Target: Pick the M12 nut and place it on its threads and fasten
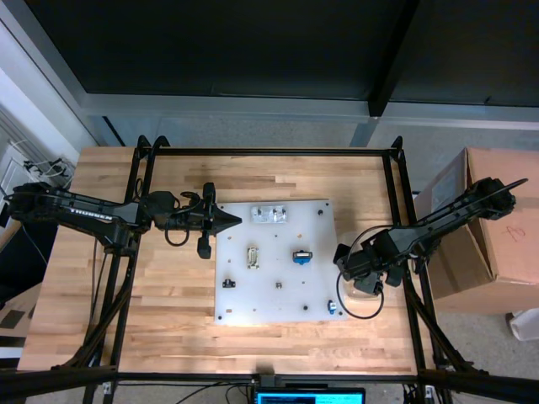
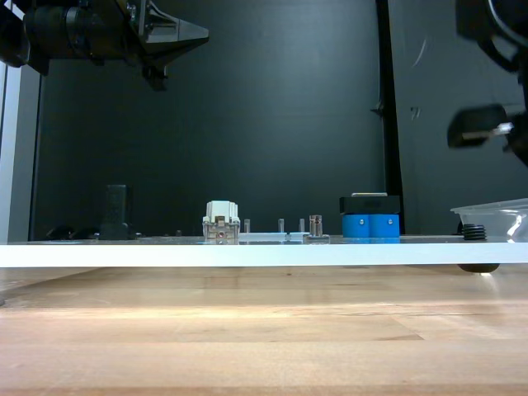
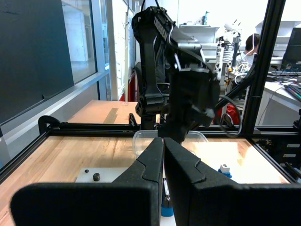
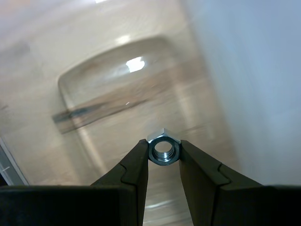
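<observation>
Pinching the small silver nut (image 4: 163,151), the right gripper (image 4: 163,158) hangs above the clear tray (image 4: 94,94).
Its stud (image 2: 473,233) stands bare at the white board's (image 1: 269,290) near right edge; the left gripper (image 3: 163,146), fingers pressed together, hovers over the board's left side.

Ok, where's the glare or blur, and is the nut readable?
Right wrist view: nut sharp, gripped by the right gripper above the tray, blurred with a glare spot. Low view: bare stud dark but readable. High view: evenly lit, left gripper shut over the board's left edge.
</observation>
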`<move>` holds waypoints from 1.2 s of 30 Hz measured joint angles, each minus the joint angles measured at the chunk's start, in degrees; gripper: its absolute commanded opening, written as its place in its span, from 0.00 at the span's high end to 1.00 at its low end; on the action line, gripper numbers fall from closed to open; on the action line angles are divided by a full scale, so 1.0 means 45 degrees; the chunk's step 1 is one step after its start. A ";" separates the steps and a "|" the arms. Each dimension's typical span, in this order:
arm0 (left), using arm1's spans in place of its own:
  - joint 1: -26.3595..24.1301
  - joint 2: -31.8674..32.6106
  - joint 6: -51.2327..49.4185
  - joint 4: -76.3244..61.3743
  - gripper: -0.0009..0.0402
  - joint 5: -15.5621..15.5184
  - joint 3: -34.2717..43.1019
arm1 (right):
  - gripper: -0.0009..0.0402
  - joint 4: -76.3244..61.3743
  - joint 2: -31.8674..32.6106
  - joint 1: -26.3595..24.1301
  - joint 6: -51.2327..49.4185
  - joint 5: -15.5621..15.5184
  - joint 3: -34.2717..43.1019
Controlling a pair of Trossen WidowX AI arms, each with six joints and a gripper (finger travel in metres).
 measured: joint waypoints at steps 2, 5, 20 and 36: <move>0.0000 0.0000 -0.0005 -0.0005 0.98 0.0000 0.0000 | 0.94 -0.0282 0.0131 0.0024 -0.0374 -0.0005 0.0583; 0.0000 0.0000 0.0000 -0.0005 0.98 0.0000 -0.0005 | 0.94 -0.0782 0.0656 0.0126 -0.1593 0.0005 0.1520; 0.0000 0.0000 0.0000 0.0000 0.98 0.0000 -0.0005 | 0.94 -0.1549 0.4974 0.0884 -0.5357 0.0189 0.6426; 0.0000 0.0000 0.0000 -0.0005 0.98 0.0000 -0.0005 | 0.94 -0.1588 0.8748 0.1039 -0.5999 0.0204 0.9947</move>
